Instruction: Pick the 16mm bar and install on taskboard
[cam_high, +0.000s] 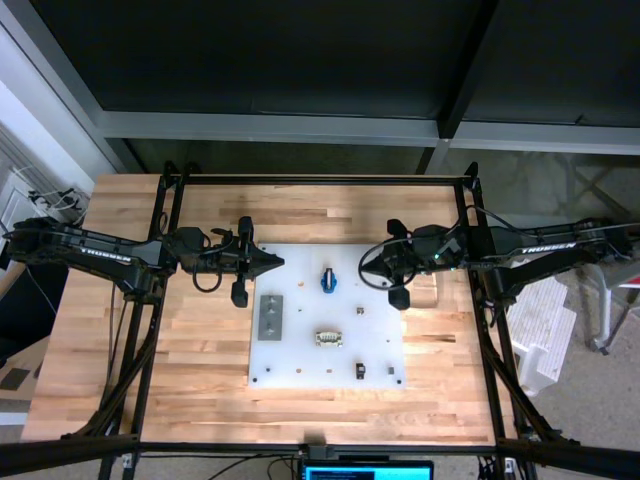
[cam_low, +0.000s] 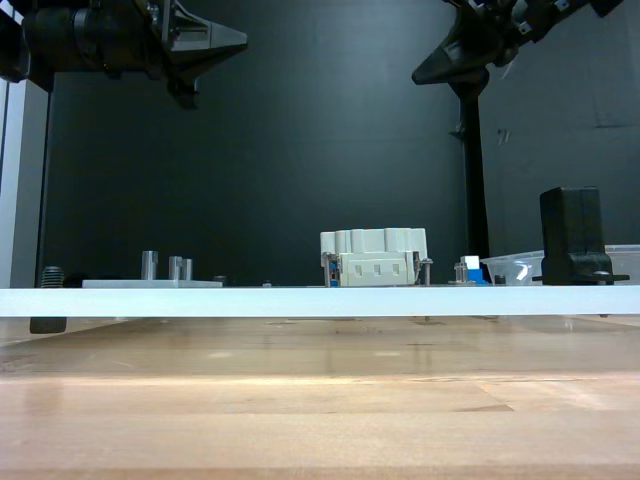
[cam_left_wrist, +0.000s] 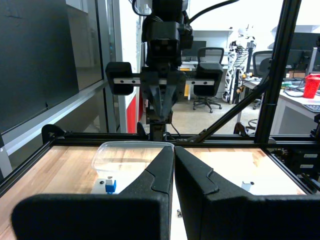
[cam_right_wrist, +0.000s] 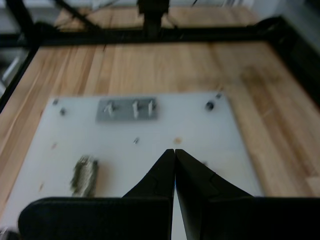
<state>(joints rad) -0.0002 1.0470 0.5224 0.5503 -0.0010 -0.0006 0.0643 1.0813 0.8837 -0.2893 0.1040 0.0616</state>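
Note:
The white taskboard (cam_high: 300, 362) lies flat in the middle of the table, carrying a grey metal block (cam_high: 271, 315), a blue part (cam_high: 329, 281), a silver connector (cam_high: 329, 340) and a black fitting (cam_high: 360, 372). My left gripper (cam_high: 278, 262) hovers high over the board's far left edge, shut and holding nothing. Opposite it, my right gripper (cam_high: 362, 264) hangs above the board's far right part, also shut and holding nothing, tips pointing inward. The right wrist view shows the board (cam_right_wrist: 190, 120) below its tips (cam_right_wrist: 174, 151). The 16mm bar is out of view.
A clear plastic tub (cam_left_wrist: 132, 152) sits at the board's far right corner, under the right arm. Black frame posts (cam_high: 160, 260) stand along both table sides. In the low view the connector (cam_low: 375, 260) and the black fitting (cam_low: 575, 240) rise above the board's edge (cam_low: 300, 300).

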